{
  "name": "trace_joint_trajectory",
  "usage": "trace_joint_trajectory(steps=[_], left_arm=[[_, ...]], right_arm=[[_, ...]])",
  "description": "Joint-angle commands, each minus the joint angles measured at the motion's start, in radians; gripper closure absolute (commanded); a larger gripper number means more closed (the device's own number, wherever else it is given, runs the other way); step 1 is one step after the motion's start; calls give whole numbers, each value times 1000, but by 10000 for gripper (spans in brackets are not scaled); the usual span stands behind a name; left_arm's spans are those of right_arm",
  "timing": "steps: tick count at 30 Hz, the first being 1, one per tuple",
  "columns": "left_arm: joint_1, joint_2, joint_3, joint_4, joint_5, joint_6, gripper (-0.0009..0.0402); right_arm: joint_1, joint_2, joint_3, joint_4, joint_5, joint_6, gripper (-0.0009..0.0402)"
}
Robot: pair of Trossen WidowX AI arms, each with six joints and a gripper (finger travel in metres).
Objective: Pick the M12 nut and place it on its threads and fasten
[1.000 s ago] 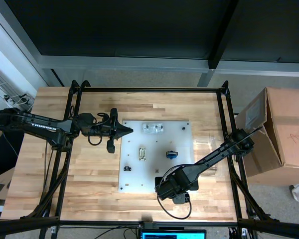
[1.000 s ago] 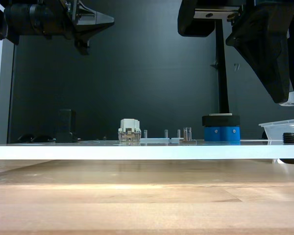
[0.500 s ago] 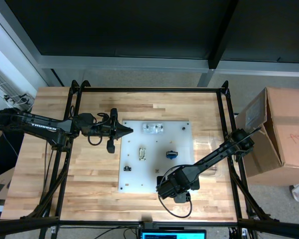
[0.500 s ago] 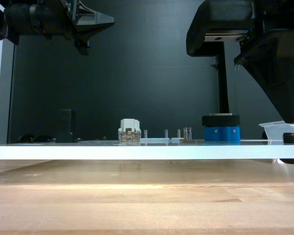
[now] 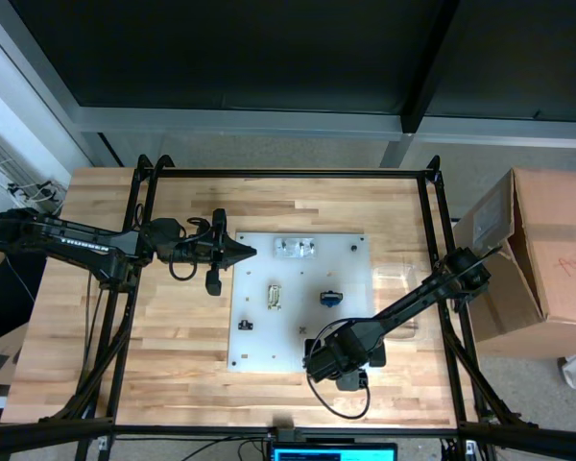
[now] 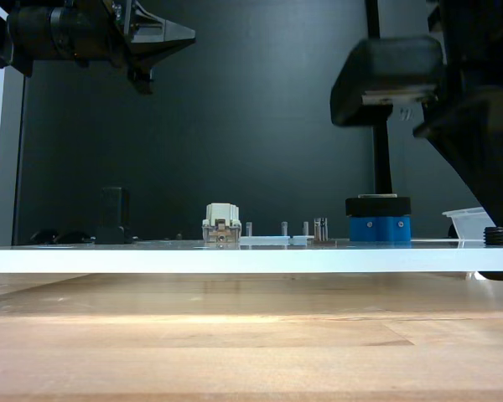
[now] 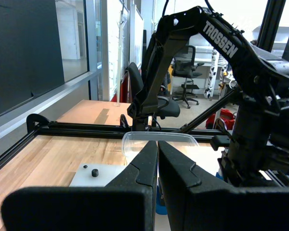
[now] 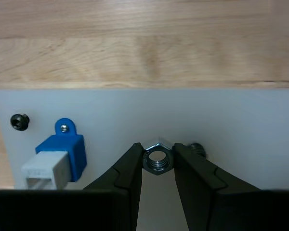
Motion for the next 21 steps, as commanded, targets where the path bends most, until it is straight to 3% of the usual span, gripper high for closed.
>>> trace_joint_trajectory(steps=[1,21], left_arm=[[0,0,0,0,0,0,393],[0,0,0,0,0,0,393]], right_arm=[[0,-3,-20,23,-8,1,366],[0,-14,-33,37,-7,7,366]])
